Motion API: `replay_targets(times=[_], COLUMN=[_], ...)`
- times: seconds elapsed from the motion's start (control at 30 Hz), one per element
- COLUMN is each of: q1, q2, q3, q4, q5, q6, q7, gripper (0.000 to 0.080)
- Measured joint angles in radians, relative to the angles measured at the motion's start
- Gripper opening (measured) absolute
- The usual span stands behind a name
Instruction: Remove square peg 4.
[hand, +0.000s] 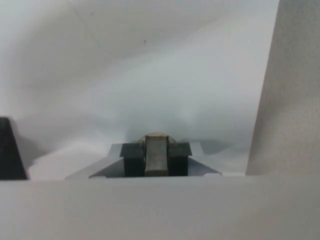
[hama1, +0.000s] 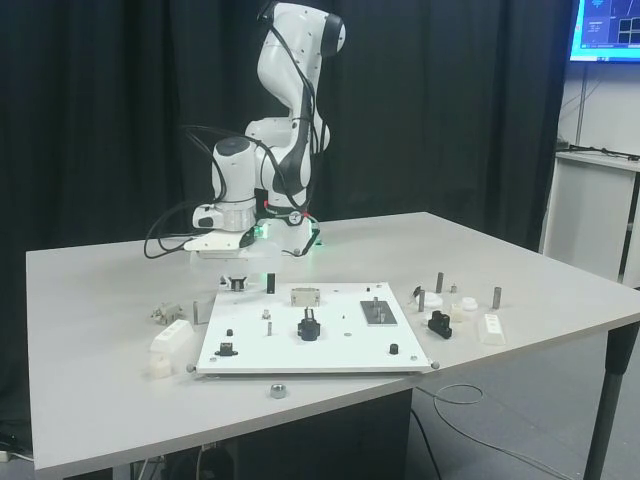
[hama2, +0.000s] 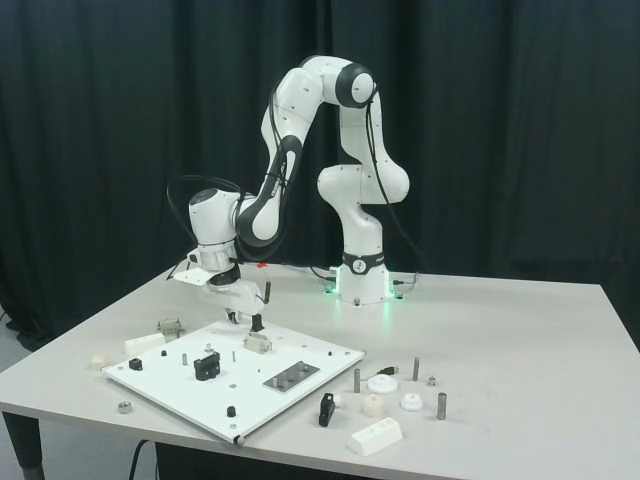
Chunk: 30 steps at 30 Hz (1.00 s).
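One gripper: the gripper (hand: 156, 159) sat low over the white board's (hama1: 330, 345) far left edge, fingers closed on the peg.
Peg: square peg 4 (hand: 156, 156) stood clamped between both pads, just above the board.
Handling: likely light, rigid and smooth; best held by its flat sides.
Writing: none legible anywhere.
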Motion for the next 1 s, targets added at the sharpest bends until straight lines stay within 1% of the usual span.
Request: replay_targets(times=[0.33,1.0], q1=[0.000,0.000], q2=[-0.005,-0.031], q3=[-0.002,-0.018], q4=[0.001,0.003], q5=[0.000,-0.003], q6=[-0.006,-0.034], q7=[0.034,0.035], gripper=[0.0097,0.0097])
